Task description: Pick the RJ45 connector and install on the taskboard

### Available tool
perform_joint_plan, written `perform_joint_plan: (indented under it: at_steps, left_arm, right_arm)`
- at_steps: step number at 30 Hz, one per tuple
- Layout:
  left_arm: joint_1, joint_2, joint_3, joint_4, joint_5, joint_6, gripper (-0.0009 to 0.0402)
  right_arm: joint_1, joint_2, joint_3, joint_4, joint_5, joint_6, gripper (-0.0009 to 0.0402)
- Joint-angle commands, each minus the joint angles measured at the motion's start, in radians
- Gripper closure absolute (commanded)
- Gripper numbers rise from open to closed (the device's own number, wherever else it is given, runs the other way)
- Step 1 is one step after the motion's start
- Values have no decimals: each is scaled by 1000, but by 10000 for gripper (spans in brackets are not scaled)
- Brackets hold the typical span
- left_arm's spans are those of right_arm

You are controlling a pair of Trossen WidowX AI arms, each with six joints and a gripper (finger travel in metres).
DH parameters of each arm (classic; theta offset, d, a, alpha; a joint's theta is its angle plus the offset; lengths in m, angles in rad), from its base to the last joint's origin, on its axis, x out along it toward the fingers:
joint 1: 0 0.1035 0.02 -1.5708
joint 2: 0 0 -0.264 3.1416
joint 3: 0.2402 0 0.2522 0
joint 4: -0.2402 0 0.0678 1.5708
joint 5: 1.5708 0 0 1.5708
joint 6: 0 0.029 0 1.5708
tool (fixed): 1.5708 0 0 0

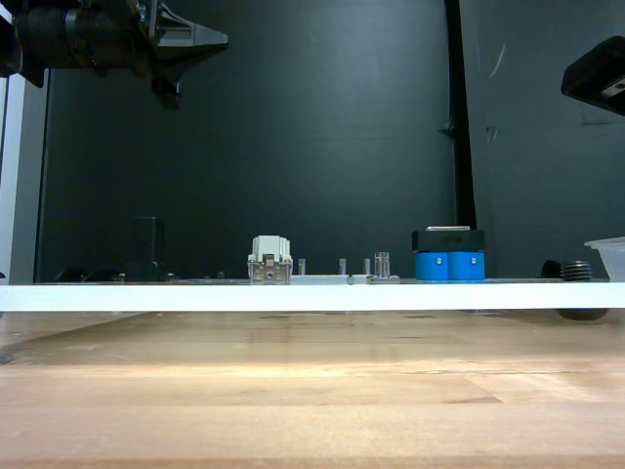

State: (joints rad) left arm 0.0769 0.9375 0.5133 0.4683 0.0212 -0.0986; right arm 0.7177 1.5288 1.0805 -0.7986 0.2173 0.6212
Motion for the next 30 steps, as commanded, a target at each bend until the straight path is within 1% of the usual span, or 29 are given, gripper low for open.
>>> perform_joint_plan:
  at_steps: [1,30]
  left_arm:
    - [0,0,0,0,0,0,393]
    - [0,0,0,0,0,0,393]
  right_arm:
    - [0,11,0,1,-1,-3,393]
    - [5,18,-9,3,-10,10,393]
